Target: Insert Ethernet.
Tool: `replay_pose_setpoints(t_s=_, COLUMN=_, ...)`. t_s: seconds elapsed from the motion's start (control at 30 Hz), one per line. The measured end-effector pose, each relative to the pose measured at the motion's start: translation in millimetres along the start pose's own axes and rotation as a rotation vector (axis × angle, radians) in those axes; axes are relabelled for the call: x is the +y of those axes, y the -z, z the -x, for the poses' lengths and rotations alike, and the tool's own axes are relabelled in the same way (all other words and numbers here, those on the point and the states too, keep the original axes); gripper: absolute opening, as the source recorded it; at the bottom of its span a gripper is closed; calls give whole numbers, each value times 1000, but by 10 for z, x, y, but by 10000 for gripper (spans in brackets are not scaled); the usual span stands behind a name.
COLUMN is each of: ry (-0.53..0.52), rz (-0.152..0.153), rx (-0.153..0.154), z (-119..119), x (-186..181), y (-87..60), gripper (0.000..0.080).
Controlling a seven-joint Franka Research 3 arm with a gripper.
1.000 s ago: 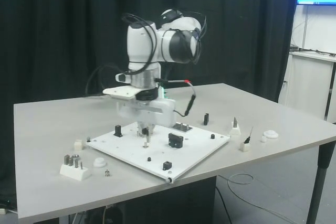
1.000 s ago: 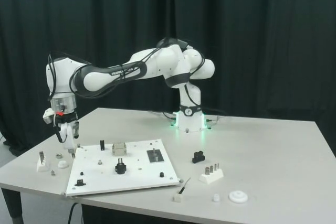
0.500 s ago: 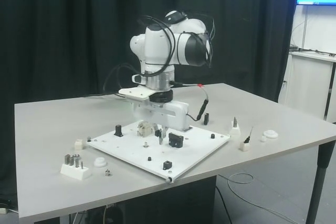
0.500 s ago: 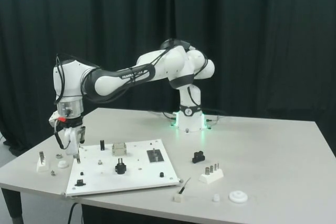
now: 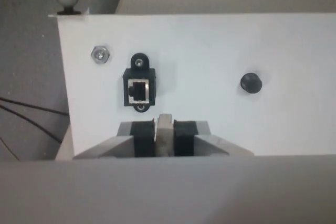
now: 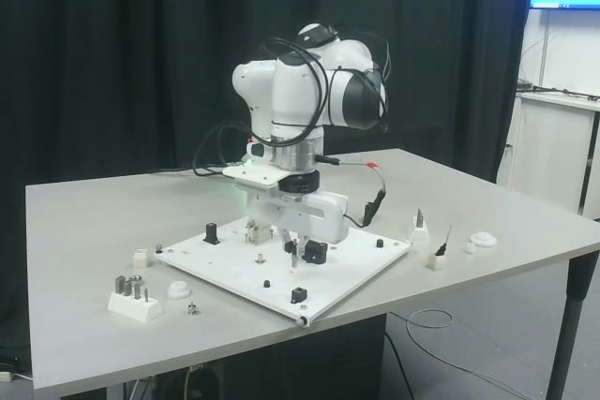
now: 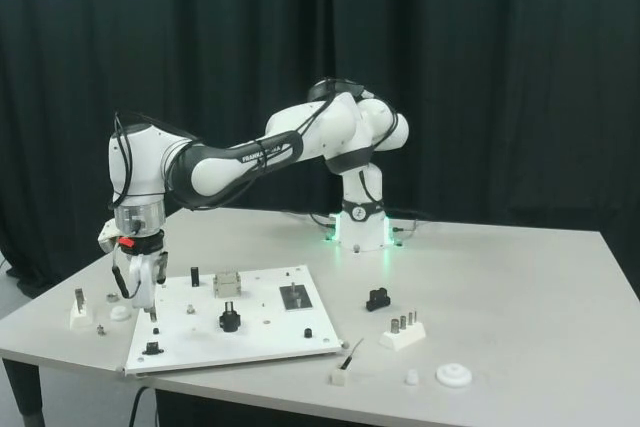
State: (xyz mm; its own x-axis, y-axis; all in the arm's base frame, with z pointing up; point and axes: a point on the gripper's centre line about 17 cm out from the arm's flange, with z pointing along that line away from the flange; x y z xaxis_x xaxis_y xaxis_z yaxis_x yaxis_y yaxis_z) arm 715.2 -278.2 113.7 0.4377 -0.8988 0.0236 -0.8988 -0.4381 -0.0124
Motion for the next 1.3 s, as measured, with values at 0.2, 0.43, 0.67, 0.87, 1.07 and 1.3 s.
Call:
replay_pose_setpoints(t_s=0.2, ry=9, rz=2, rx=0, z=10, x=-10, y=-18, gripper=71)
replay_pose_setpoints(t_s=0.43, ry=15, rz=-3, rx=6, z=-7, x=-26, y=-40, gripper=71)
replay_pose_setpoints(t_s=0.67, ry=19, rz=-6, rx=16, z=-39, x=-33, y=-79, gripper=71)
replay_pose_setpoints(t_s=0.87, ry=21, rz=-13, rx=18, z=-52, x=-49, y=-122, gripper=71)
replay_pose_setpoints(t_s=1.07, ry=22, rz=-22, rx=22, z=-67, x=-71, y=-171, gripper=71)
replay_pose_setpoints(t_s=1.3, ry=20, rz=-30, rx=23, z=-82, x=-84, y=-223, gripper=71)
